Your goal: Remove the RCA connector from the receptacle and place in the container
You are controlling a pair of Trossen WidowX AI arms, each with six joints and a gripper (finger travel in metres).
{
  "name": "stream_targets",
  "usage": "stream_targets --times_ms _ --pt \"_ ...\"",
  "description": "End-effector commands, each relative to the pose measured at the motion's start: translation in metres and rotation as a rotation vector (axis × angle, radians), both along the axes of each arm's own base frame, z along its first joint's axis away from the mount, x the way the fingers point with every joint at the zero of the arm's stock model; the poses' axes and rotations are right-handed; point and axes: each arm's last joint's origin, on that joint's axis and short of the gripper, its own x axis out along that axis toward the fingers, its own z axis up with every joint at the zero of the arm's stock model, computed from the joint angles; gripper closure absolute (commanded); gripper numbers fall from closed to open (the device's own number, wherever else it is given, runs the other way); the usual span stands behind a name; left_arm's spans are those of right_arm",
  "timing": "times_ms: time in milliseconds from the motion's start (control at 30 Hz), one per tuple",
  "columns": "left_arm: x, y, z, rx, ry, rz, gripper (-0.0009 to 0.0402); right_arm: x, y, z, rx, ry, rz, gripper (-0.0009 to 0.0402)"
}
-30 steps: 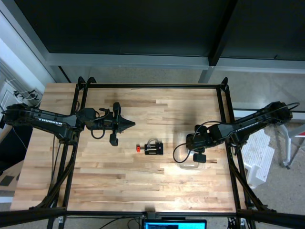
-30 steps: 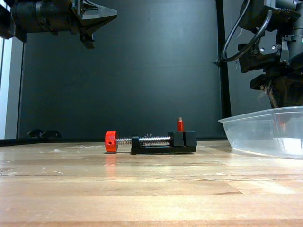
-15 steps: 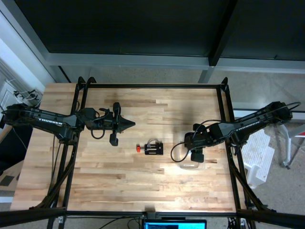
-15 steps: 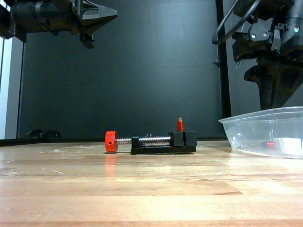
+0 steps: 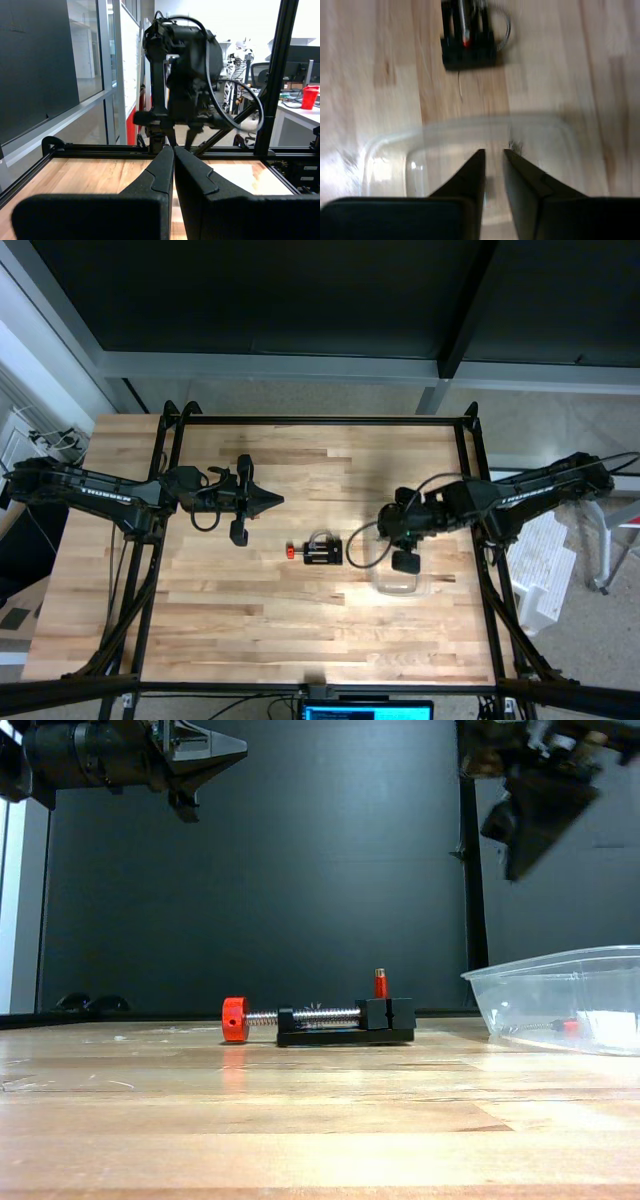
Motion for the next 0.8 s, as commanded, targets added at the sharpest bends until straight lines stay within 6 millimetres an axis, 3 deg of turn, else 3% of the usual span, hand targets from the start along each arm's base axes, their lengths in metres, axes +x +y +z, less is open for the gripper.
stream_targets --times_ms 33,367,800 --pt "0.0 0.0 0.0 0.0 0.0 0.0 0.0393 0.006 -0.011 0.015 -0.013 -0.05 0.002 0.0397" --pt "0.0 0.0 0.0 0.0 0.0 0.0 0.0393 0.028 -0.044 0.049 -0.065 -0.427 0.037 0.0393" --pt "0.0 0.0 0.0 0.0 0.0 0.0 0.0393 0.045 -0.049 0.047 -0.102 -0.817 0.068 0.0393"
